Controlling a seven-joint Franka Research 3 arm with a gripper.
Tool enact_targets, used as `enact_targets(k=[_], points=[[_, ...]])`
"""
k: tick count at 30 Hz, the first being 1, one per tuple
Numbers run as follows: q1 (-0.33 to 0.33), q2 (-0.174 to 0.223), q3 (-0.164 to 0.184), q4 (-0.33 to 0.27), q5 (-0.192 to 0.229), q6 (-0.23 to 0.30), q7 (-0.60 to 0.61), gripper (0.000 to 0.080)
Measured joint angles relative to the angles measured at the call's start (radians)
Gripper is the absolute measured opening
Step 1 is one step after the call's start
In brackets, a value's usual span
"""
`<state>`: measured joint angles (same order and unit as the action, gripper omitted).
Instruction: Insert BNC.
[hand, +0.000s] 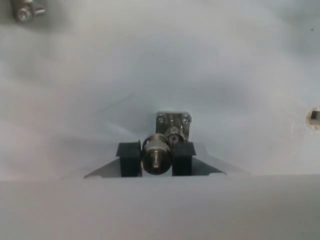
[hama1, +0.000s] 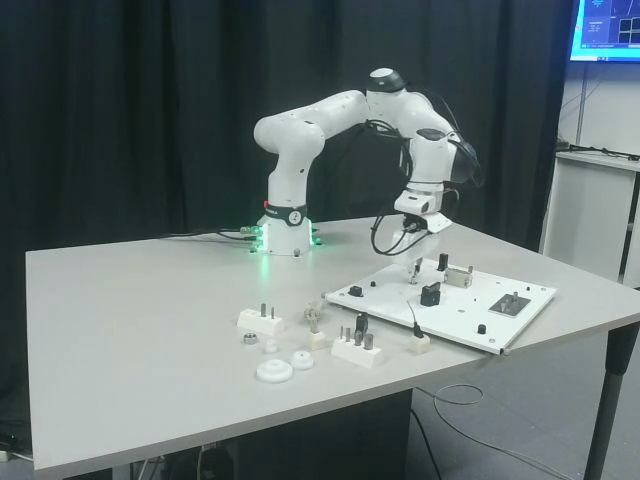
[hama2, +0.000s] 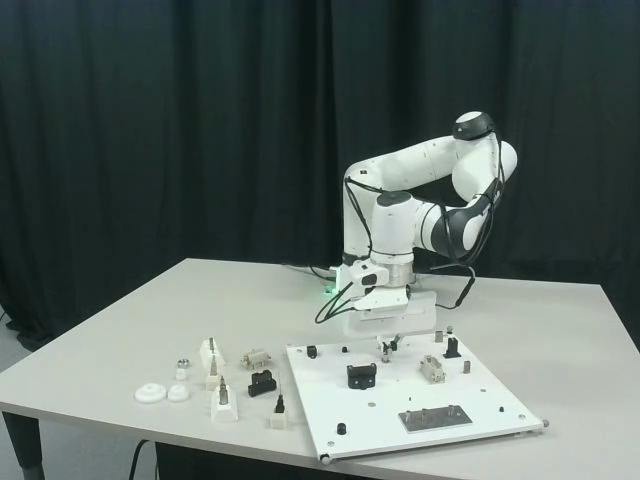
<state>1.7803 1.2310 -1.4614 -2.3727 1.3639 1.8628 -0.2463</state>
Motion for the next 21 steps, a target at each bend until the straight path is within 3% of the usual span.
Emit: enact_targets(k=[21], points=[[0.013, 0.0, 0.002, -0.013, 0.009, 0.037, 0.011, 0.0126]])
